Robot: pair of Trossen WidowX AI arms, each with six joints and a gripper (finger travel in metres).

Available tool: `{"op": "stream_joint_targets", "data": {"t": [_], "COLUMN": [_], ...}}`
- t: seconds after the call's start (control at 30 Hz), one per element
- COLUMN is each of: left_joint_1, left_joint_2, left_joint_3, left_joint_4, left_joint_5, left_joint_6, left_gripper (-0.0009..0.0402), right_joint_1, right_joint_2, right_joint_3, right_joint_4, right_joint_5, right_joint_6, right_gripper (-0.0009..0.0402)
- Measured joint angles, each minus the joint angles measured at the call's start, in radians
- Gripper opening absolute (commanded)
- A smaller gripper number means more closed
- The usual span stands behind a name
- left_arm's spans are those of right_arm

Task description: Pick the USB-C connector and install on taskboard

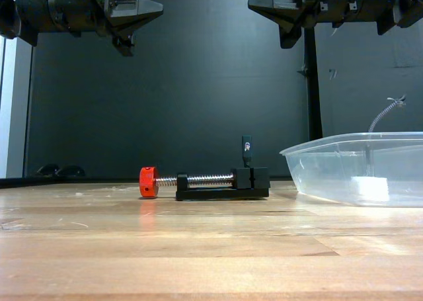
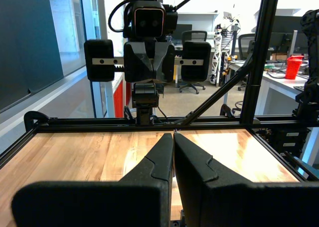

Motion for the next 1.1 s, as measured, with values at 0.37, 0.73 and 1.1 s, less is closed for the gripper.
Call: {"op": "stream_joint_targets", "data": {"t": [0.37,0.73,1.1], "left_joint_1": [0.000,0.000,0.000], "left_joint_2": [0.000,0.000,0.000], "left_joint_3": [0.000,0.000,0.000], "left_joint_4": [0.000,-0.001,-0.001], "left_joint_5": [0.000,0.000,0.000], "left_joint_6": [0.000,0.000,0.000], "left_gripper": [0.0000,0.0000,0.0000], "right_joint_1": [0.006,0.009,0.015], "right_joint_2": [0.000,0.034,0.140], "right_joint_3": [0.190,0.348,0.527], "right_joint_4": [-0.497,-0.906,-1.207], "right_joint_5": [0.000,0.001,0.001], "right_joint_6": [0.025,0.105,0.124], "right_gripper": [0.0000,0.0000,0.0000]}}
